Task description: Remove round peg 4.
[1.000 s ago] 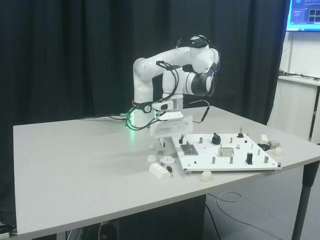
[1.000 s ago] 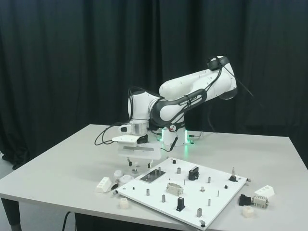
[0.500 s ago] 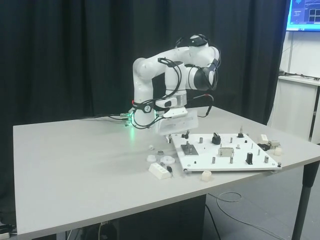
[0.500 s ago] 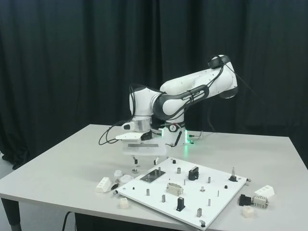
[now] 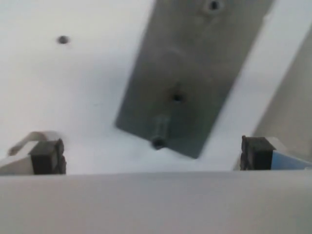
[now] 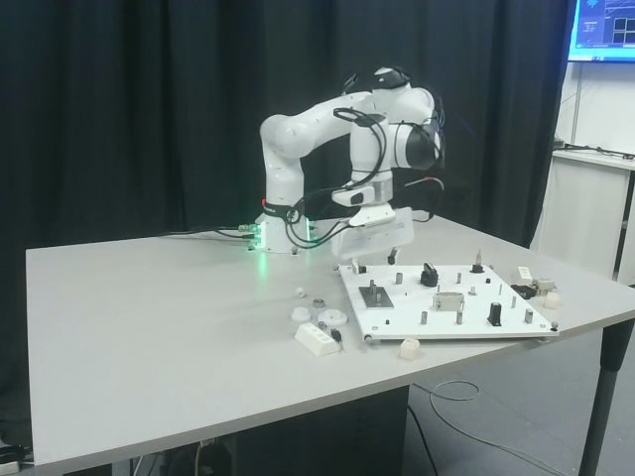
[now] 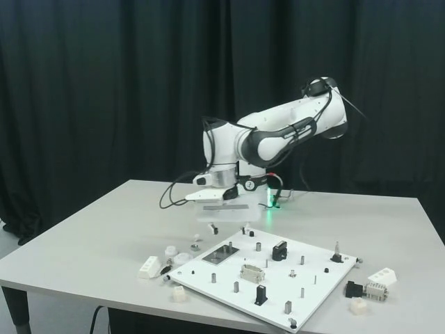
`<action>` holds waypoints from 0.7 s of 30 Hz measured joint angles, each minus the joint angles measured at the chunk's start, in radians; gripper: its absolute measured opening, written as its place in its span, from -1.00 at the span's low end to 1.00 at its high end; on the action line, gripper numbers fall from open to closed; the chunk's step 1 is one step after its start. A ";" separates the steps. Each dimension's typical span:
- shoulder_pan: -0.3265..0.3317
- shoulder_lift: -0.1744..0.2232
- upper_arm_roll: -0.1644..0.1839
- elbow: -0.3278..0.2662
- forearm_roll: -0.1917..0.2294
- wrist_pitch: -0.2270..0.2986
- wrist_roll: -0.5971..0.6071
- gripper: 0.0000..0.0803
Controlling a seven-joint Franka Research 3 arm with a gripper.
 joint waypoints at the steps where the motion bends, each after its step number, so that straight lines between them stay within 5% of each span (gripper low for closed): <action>1: 0.011 0.002 0.000 0.000 -0.003 0.000 0.012 0.99; 21: 0.154 0.006 0.016 -0.002 -0.033 0.041 0.114 0.99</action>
